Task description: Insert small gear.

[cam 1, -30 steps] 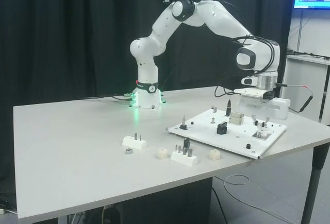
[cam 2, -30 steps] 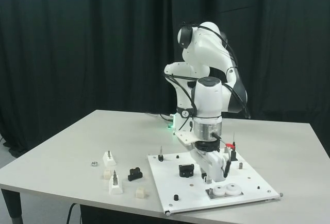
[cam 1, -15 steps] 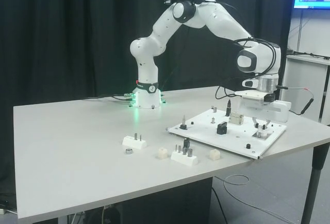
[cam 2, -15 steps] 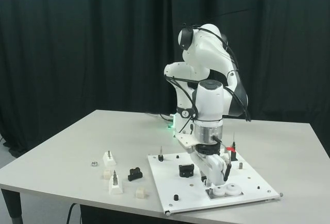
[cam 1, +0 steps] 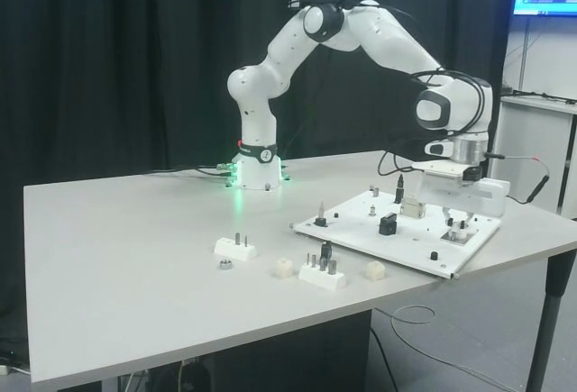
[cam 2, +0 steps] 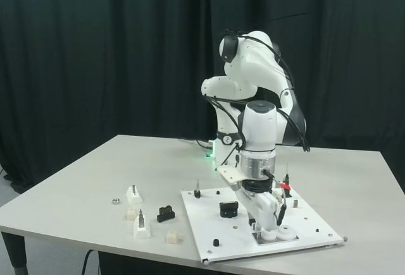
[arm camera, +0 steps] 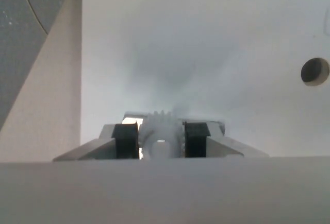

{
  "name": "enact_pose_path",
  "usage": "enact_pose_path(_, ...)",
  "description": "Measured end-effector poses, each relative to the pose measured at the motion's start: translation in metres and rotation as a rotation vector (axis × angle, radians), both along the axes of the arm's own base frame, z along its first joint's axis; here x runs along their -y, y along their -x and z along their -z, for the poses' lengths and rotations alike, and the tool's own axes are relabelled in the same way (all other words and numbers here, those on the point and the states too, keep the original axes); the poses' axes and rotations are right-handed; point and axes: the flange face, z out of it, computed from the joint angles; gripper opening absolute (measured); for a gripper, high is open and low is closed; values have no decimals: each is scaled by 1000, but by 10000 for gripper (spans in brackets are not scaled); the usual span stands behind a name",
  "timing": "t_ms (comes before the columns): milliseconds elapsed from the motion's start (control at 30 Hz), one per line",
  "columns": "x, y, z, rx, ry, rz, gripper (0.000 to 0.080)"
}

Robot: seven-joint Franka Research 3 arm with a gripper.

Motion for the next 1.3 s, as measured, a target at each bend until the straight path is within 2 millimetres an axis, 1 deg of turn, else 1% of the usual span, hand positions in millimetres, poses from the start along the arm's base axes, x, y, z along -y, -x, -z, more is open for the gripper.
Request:
enact_pose_path(400,-9,3,4,-7,3,2,189)
enact_pose_path(867,-5,4,11,-17,15,2,189)
enact_pose_path(1300,-6,4,11,-21,15,1,189)
